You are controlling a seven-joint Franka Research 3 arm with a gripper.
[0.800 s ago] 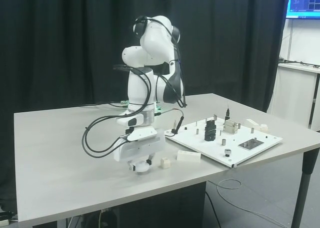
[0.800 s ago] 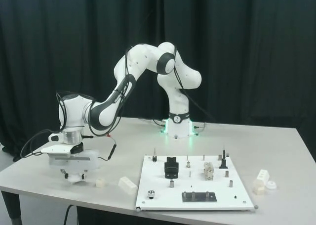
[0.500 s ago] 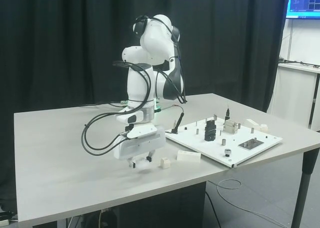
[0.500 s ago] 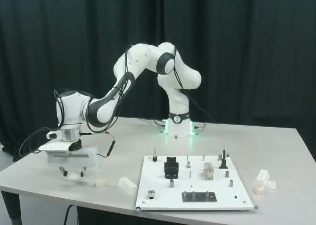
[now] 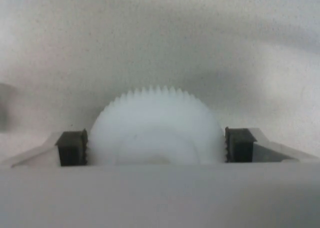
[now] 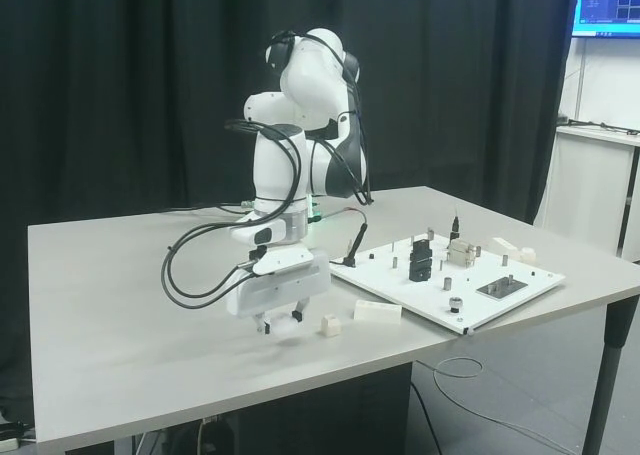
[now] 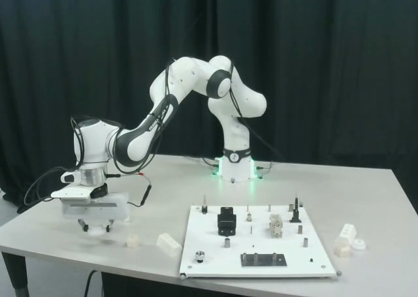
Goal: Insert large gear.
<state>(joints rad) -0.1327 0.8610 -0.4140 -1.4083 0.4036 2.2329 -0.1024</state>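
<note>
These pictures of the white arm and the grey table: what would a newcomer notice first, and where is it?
First, the large white toothed gear, clamped between the two black finger pads of the gripper, held a little above the grey table near its front edge. Next, the flat white assembly board with small pegs and black parts, lying on the table to the side of the gripper.

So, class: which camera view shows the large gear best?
The wrist view: the large gear fills it, teeth visible, between the pincer fingers. In both room views it is only a small white shape under the pincer.
</note>
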